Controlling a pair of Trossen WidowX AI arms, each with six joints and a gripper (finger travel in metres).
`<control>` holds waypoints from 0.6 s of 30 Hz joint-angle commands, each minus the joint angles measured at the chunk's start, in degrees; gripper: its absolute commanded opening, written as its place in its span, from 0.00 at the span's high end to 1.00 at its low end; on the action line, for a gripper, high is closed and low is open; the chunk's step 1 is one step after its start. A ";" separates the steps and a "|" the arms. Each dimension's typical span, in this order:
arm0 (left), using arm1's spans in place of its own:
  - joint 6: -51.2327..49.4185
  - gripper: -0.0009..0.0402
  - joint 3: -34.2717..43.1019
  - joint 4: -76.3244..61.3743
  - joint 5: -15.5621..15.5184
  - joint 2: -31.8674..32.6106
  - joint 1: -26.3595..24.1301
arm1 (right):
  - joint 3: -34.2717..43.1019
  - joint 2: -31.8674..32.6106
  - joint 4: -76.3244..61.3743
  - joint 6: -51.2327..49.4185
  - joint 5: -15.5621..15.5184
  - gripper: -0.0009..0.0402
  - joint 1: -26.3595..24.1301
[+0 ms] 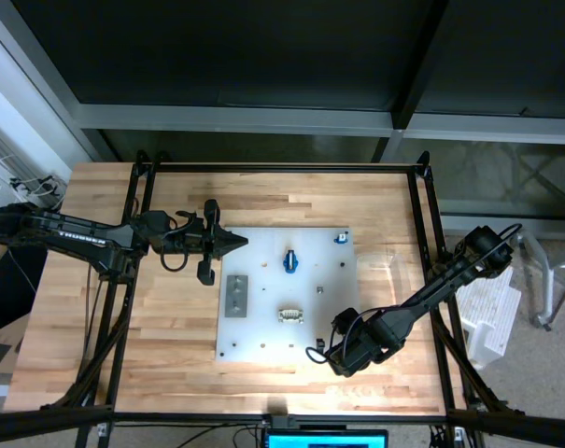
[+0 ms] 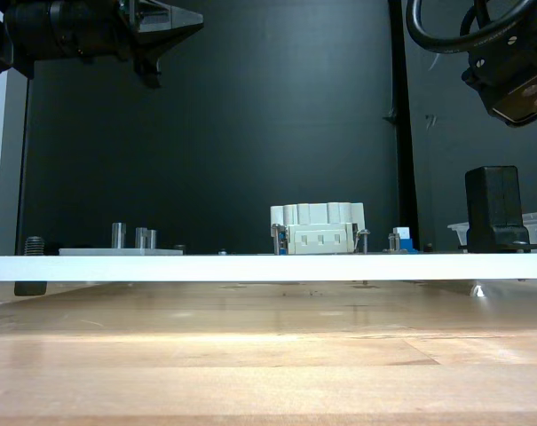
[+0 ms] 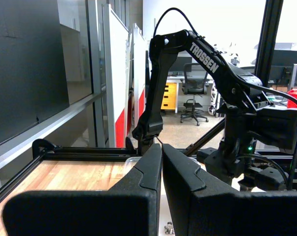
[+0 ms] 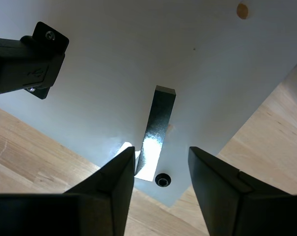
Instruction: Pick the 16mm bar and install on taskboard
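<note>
The 16mm bar (image 4: pixel 158 132), a shiny steel strip, lies free on the white taskboard (image 4: pixel 114 44) near its near-right corner, beside a screw hole (image 4: pixel 162 180). I cannot tell whether it sits in a seat. My right gripper (image 4: pixel 161 152) hovers straight above it, open, one finger on each side and touching nothing. From above, the right gripper (image 1: pixel 321 353) is at the board's (image 1: pixel 263 280) near-right corner. My left gripper (image 1: pixel 235 241) hangs shut and empty over the board's left edge, high above the surface (image 2: pixel 193 18).
On the board stand a grey block (image 1: pixel 236 293), a blue part (image 1: pixel 290 260), a white connector (image 1: pixel 290 316) and a black USB holder (image 4: pixel 25 64) close to the bar. A black frame (image 1: pixel 422 233) rings the wooden table.
</note>
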 commanded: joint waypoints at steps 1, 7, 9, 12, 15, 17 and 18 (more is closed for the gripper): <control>0.00 0.98 0.02 0.00 0.00 0.00 0.00 | 0.04 0.02 0.02 -0.24 -0.15 0.69 0.00; 0.00 0.98 0.02 0.04 0.00 0.00 0.00 | 0.15 0.00 0.00 -1.77 -0.42 0.80 0.00; 0.00 0.98 0.02 0.00 0.00 0.00 0.02 | 0.17 -0.09 0.02 -2.64 -0.39 0.83 0.00; 0.00 0.98 0.02 0.09 0.00 0.00 0.02 | 0.17 -0.15 -0.04 -3.96 -0.33 0.87 0.00; 0.00 0.98 0.02 0.07 0.02 0.00 0.00 | 0.17 -0.48 -0.15 -5.68 -0.31 0.91 0.00; 0.00 0.98 0.02 0.02 0.00 0.00 0.00 | 0.17 -1.03 -0.37 -6.45 -0.24 0.92 -0.02; -0.02 0.98 0.02 0.02 0.02 0.00 0.00 | 0.17 -1.33 -0.61 -6.93 -0.17 0.93 -0.09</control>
